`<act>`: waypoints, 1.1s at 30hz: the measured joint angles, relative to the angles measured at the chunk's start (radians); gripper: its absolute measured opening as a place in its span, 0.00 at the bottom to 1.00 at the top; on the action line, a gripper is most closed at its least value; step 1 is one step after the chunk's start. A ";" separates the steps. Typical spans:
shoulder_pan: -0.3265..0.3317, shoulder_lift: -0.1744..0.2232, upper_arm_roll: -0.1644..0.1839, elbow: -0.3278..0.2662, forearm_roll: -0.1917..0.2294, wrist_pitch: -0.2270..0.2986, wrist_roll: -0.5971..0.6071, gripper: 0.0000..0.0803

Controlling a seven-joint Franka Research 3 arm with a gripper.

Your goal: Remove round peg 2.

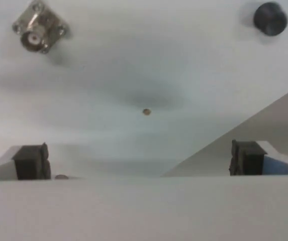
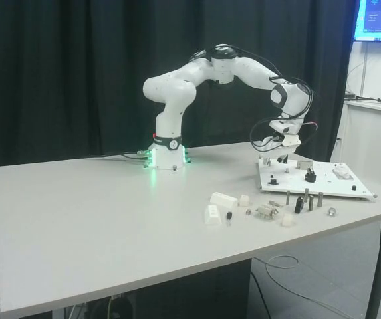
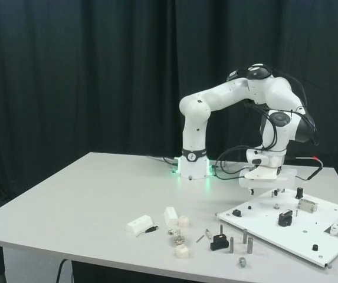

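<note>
Claw spread wide w/ nothing between its fingers, hovering over the white board (near its back corner). Can't tell which peg is round peg 2; several stand on the board.

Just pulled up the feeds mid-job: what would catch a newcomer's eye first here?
The white arm arching from its green-lit base to hover over the white board at the table's far end. Next, the small parts scattered on the grey table beside that board.
</note>
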 joint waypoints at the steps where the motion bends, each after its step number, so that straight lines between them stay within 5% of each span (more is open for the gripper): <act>1: 0.002 0.000 0.001 -0.001 0.001 0.000 0.006 1.00; 33: 0.028 -0.017 0.030 -0.013 0.052 -0.118 0.179 1.00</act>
